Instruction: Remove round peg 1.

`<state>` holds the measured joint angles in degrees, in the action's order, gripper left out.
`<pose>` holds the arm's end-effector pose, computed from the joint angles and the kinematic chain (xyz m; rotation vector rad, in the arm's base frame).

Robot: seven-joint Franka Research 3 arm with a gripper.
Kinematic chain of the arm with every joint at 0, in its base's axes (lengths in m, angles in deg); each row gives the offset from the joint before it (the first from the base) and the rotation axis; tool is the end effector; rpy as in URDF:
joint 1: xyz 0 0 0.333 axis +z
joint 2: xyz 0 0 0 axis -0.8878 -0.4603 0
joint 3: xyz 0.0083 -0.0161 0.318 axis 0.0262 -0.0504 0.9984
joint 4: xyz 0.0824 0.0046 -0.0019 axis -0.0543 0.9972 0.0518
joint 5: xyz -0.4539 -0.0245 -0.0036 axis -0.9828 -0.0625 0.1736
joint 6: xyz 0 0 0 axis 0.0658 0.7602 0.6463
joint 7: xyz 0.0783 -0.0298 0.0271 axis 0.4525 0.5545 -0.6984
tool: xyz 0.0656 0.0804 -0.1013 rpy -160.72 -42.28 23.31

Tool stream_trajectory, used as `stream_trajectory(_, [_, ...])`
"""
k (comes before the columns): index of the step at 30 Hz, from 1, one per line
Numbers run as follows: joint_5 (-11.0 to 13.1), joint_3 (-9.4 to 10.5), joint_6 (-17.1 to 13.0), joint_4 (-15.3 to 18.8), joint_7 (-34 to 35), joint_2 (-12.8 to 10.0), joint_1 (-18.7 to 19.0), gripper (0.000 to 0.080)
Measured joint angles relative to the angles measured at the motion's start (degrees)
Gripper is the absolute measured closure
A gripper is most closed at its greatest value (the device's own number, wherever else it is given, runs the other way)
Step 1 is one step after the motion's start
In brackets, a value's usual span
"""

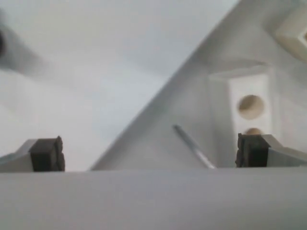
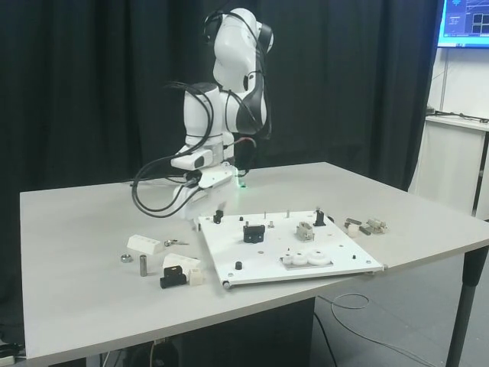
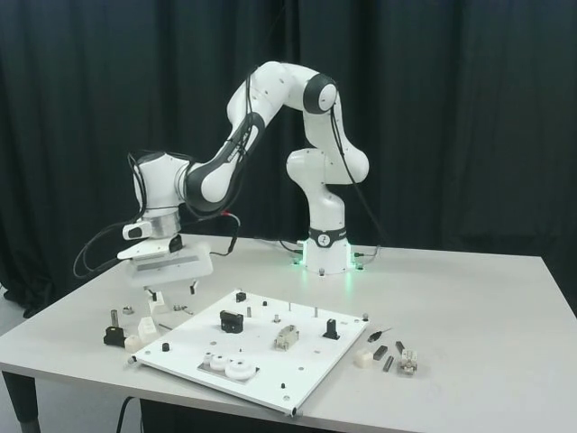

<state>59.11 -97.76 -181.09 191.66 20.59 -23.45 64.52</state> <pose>0.5806 -0.3121 0.1953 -3.0415 0.4690 0.0618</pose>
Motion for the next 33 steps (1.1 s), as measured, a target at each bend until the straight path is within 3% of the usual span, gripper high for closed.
stream_trajectory(15, [-2.5,-0.01,8.2,2.0,11.3,3.7,5.2,0.0003])
stream_trajectory(33, [-8.4,0.22,9.4,10.5,26.7,9.9,14.8,0.0003])
